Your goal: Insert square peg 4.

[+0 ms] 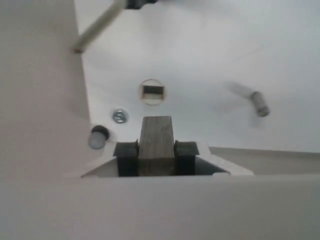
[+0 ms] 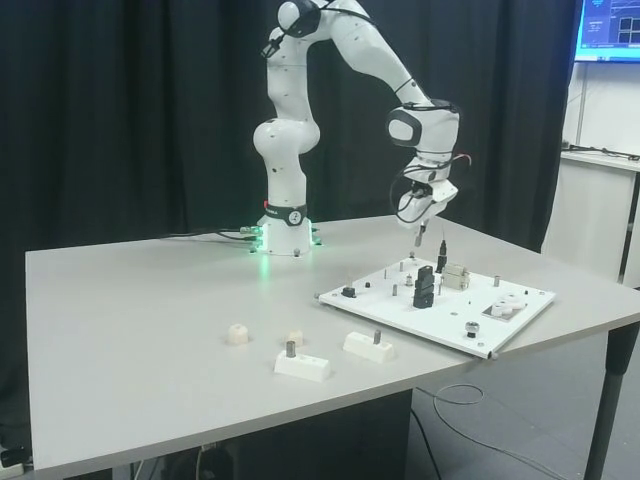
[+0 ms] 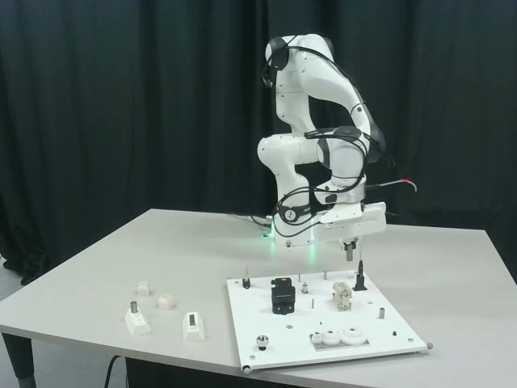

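In the wrist view my gripper is shut on the grey square peg, which sticks out between the two black fingers. Just beyond the peg's tip lies the square hole, set in a round insert in the white board. Peg and hole are apart. The room views show the gripper hanging a short way above the far part of the board.
Near the hole the board carries a small nut, a black-topped pin, a grey cylinder and a thin rod. A black part stands mid-board. White blocks lie on the grey table.
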